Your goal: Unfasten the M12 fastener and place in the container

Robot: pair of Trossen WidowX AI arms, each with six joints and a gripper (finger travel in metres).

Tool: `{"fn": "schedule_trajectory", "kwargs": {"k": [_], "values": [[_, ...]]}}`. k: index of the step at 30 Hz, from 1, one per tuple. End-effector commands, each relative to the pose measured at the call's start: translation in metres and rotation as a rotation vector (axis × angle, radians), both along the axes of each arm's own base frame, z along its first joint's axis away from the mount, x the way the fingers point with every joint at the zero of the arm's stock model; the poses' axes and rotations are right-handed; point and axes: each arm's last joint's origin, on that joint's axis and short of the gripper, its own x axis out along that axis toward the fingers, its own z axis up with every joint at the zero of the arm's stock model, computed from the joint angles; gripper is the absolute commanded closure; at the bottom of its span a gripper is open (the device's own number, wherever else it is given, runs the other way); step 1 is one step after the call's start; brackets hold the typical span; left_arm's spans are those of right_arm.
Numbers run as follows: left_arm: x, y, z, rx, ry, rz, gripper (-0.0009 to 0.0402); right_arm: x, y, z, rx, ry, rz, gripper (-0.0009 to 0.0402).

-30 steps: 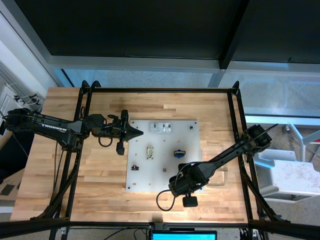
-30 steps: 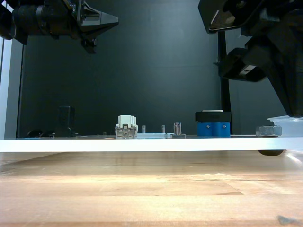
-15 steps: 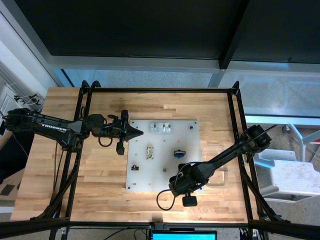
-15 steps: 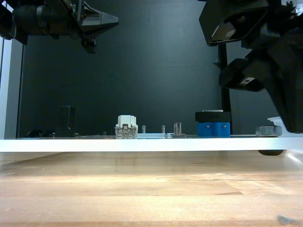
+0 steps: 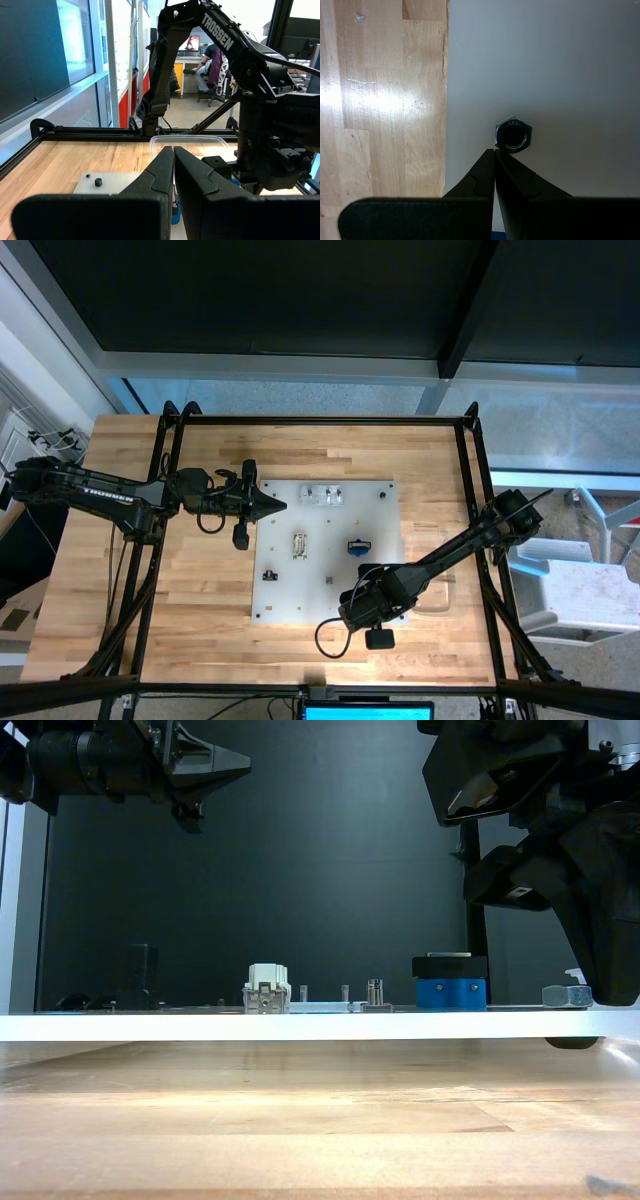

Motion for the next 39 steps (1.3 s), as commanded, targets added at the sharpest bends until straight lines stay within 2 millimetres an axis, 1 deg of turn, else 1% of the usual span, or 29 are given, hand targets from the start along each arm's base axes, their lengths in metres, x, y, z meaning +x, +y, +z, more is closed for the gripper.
{"fn": "schedule_trajectory", "kwargs": {"k": [1, 4, 7, 9, 14, 19, 24, 27, 30, 35, 37, 39], "values": [[0.0, 0.0, 0.0, 0.0, 0.0, 0.0, 0.0393, 0.001, 0.0, 0.001, 0.001, -0.004, 0.0, 0.0393], [0.0, 0.0, 0.0, 0.0, 0.0, 0.0, 0.0393, 0.001, -0.001, 0.001, -0.019, -0.012, 0.005, 0.0393], [0.0, 0.0, 0.0, 0.0, 0.0, 0.0, 0.0393, 0.0, -0.007, 0.003, -0.179, -0.072, -0.044, 0.0393], [0.0, 0.0, 0.0, 0.0, 0.0, 0.0, 0.0393, -0.002, -0.01, 0.006, -0.241, -0.098, -0.059, 0.0393], [0.0, 0.0, 0.0, 0.0, 0.0, 0.0, 0.0393, -0.004, -0.011, 0.011, -0.238, -0.093, -0.058, 0.0393], [0.0, 0.0, 0.0, 0.0, 0.0, 0.0, 0.0393, -0.006, -0.009, 0.019, -0.171, -0.049, -0.041, 0.0393], [0.0, 0.0, 0.0, 0.0, 0.0, 0.0, 0.0393, -0.002, -0.001, 0.033, 0.009, 0.005, -0.006, 0.0393], [0.0, 0.0, 0.0, 0.0, 0.001, 0.0, 0.0393, -0.001, 0.002, 0.036, 0.093, 0.029, 0.012, 0.0393], [0.0, 0.0, 0.0, 0.0, 0.0, 0.0, 0.0393, 0.001, 0.004, 0.033, 0.106, 0.024, -0.001, 0.0393], [0.0, 0.0, 0.0, 0.0, 0.0, 0.0, 0.0393, 0.006, 0.006, 0.015, 0.113, 0.011, -0.004, 0.0393], [0.0, 0.0, 0.0, 0.0, 0.0, 0.0, 0.0393, 0.007, 0.006, 0.009, 0.097, 0.011, -0.009, 0.0393], [0.0, 0.0, 0.0, 0.0, 0.0, 0.0, 0.0393, 0.007, 0.005, 0.007, 0.071, 0.002, -0.018, 0.0393]]}}
